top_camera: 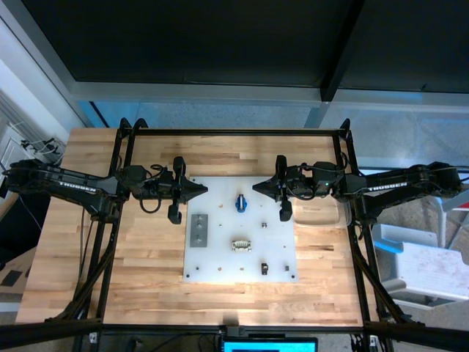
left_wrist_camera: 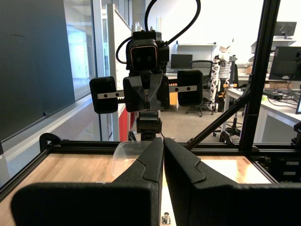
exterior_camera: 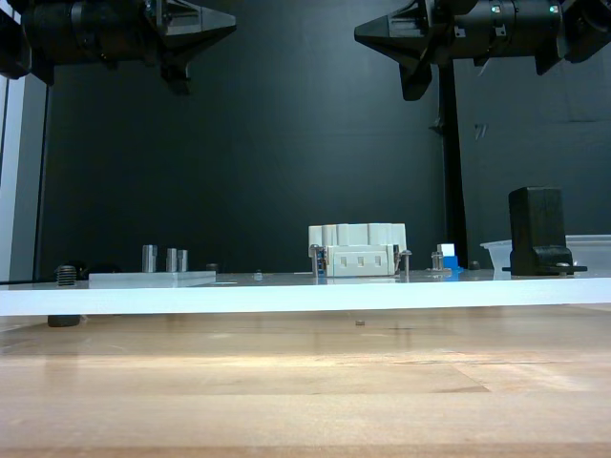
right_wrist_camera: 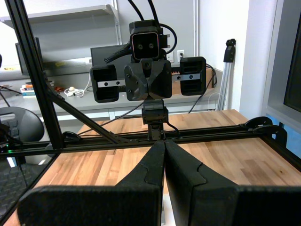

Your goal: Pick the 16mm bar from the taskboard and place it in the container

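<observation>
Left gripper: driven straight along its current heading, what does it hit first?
Likely the right gripper, which faces the left gripper tip to tip, level, above the taskboard; only air lies between.

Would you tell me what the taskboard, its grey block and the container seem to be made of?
Taskboard: probably matte white plastic, flat and evenly white. Grey block: likely metal, dull grey sheen. Container: clear plastic, translucent walls. Left claw and right claw hang shut, high over the board's far side.
</observation>
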You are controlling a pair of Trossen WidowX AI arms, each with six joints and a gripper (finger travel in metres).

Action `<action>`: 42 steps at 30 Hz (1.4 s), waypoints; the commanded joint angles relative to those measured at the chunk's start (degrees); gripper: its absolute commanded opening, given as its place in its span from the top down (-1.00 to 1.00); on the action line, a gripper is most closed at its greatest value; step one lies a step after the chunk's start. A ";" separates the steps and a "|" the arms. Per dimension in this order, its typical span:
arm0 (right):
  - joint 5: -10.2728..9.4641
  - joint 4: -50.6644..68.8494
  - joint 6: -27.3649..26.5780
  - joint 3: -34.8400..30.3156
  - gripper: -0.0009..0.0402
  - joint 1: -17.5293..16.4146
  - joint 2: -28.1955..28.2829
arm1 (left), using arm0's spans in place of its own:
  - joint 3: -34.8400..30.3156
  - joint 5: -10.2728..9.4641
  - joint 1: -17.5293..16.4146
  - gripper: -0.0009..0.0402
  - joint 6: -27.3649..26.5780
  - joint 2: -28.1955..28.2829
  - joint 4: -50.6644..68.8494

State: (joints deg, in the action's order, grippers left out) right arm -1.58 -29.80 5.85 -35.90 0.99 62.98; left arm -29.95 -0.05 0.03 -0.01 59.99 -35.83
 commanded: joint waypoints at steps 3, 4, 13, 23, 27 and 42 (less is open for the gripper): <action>0.02 -0.04 0.00 -0.02 0.96 -0.02 0.02 | 0.00 0.02 -0.02 0.96 0.00 0.00 0.00; 0.02 -0.04 0.00 -0.02 0.96 -0.02 0.02 | 0.00 0.02 -0.04 0.96 0.00 0.00 0.00; 0.02 -0.04 0.09 -0.02 0.96 -0.02 0.02 | 0.00 0.02 -0.04 0.96 0.00 0.00 0.00; -1.11 0.17 0.17 -0.02 0.96 -0.04 0.02 | 0.00 0.02 -0.04 0.96 0.00 0.00 0.00; -1.03 2.12 0.31 -0.02 0.96 -0.13 0.02 | 0.00 0.02 -0.04 0.96 0.00 0.00 -0.02; -0.68 39.19 -0.15 -14.14 0.96 -1.07 0.26 | 0.00 0.02 -0.02 0.96 0.00 0.00 -0.02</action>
State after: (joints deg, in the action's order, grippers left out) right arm -2.52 6.81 5.67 -48.84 0.01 63.22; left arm -29.93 -0.05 0.01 -0.01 59.96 -35.81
